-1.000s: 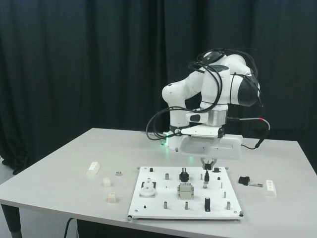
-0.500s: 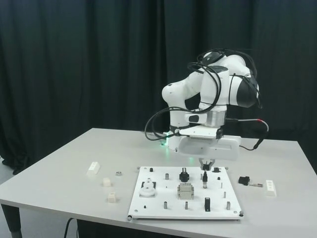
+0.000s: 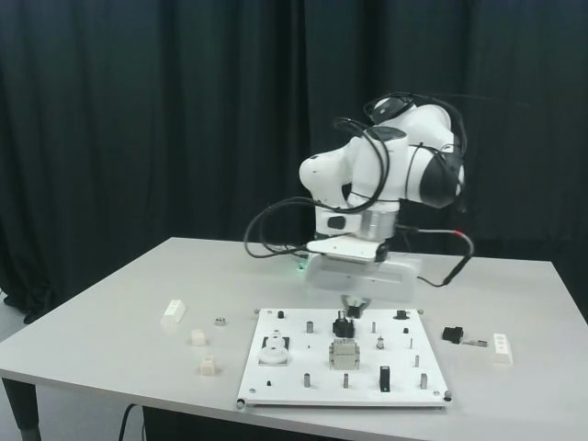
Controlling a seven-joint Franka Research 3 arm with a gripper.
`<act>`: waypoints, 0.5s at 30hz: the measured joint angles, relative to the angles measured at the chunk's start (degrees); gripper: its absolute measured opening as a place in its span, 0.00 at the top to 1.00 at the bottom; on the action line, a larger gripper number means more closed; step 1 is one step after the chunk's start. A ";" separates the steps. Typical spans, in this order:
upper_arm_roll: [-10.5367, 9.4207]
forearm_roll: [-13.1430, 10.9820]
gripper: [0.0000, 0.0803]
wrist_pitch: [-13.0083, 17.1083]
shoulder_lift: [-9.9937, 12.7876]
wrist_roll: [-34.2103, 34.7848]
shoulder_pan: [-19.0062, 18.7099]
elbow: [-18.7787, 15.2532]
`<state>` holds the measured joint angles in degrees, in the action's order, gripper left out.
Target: Place USB.
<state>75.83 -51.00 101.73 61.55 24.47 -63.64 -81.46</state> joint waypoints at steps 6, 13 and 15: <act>1.36 0.23 0.97 0.00 1.34 -4.71 2.30 -0.64; 3.62 -0.82 0.97 0.00 3.25 -10.34 4.95 -1.98; 4.34 -1.75 0.97 0.00 3.76 -12.09 5.72 -2.43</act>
<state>80.17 -52.75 101.73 65.30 12.38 -57.92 -83.89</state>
